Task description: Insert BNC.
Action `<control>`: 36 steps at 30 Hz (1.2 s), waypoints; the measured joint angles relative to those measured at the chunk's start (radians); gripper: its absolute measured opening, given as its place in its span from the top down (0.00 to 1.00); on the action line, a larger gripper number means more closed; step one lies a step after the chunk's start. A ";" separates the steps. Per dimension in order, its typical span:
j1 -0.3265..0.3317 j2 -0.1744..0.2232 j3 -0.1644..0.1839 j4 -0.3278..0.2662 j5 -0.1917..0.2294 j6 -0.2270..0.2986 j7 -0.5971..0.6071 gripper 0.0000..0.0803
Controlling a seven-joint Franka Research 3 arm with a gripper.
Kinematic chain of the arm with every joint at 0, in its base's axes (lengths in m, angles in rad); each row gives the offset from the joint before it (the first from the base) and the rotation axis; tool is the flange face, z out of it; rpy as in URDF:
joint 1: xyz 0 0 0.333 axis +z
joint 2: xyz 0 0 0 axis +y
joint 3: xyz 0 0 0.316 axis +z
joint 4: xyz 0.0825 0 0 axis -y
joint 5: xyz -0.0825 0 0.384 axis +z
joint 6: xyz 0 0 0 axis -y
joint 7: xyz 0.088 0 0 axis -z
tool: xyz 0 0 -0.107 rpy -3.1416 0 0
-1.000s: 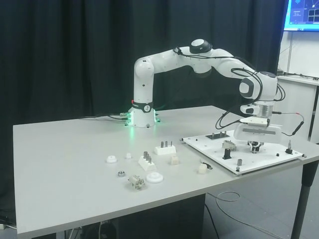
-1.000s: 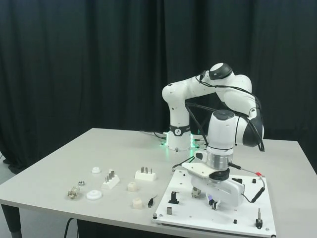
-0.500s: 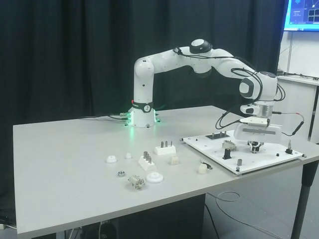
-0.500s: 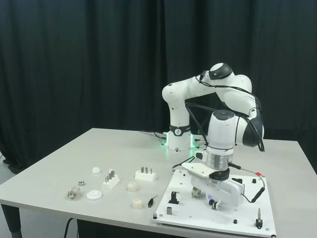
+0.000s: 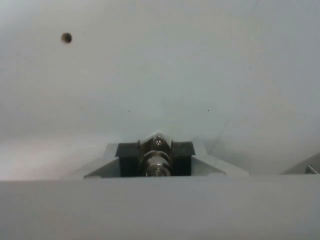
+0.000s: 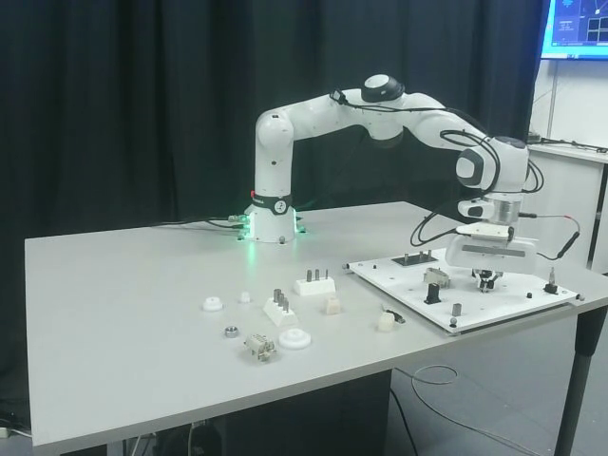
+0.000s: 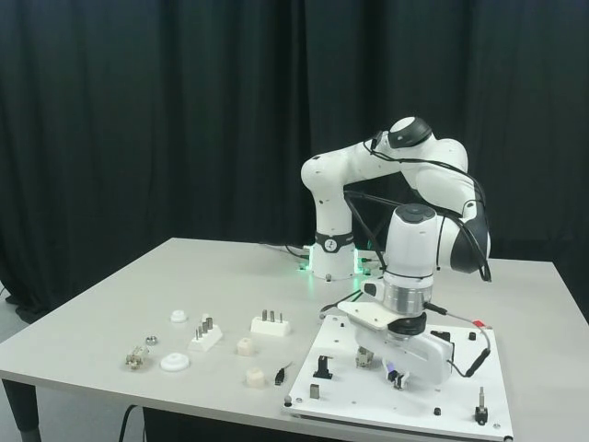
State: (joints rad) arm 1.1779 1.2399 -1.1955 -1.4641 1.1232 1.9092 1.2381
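In the wrist view a small grey metal BNC connector [image 5: 157, 165] sits between two black fingers [image 5: 129, 160] of my gripper [image 5: 156, 161], just above the white board [image 5: 160, 75]. The fingers press against both sides of the connector. In the first room view the gripper [image 6: 486, 277] hangs low over the white board [image 6: 494, 304] at the table's right end. In the second room view the gripper [image 7: 398, 376] is close to the board [image 7: 460, 401], and the connector is hidden under the hand.
On the board stand a black bracket [image 6: 432, 294], a small post [image 6: 456, 309] and a pin [image 6: 550, 284]. Left of the board on the grey table [image 6: 123, 294] lie several white parts, among them a pin block [image 6: 314, 283], a disc [image 6: 295, 339] and a metal connector [image 6: 258, 347].
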 joint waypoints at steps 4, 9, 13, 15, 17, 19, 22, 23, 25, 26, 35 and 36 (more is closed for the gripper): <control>0.000 0.000 0.000 0.000 0.001 0.000 0.020 0.84; 0.000 0.000 0.000 0.000 0.001 0.000 0.058 0.84; -0.001 0.000 0.000 -0.001 0.001 0.000 0.080 0.84; -0.001 0.000 0.000 -0.001 0.001 0.000 0.085 0.84; -0.001 0.000 0.000 -0.001 0.001 0.000 0.085 0.84; -0.001 0.000 0.000 -0.001 0.001 0.000 0.085 0.84; -0.001 0.000 0.000 -0.001 0.001 0.000 0.077 0.84; -0.001 0.000 0.000 -0.001 0.001 0.000 0.068 0.84; -0.001 0.000 0.000 -0.001 0.001 0.000 0.042 0.84; -0.001 0.000 0.000 -0.001 0.001 0.000 0.029 0.84; -0.002 0.000 0.001 -0.001 0.006 0.000 -0.071 0.84; -0.002 0.000 0.001 -0.001 0.006 0.000 -0.080 0.84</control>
State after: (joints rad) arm 1.1758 1.2399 -1.1943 -1.4647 1.1292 1.9093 1.1577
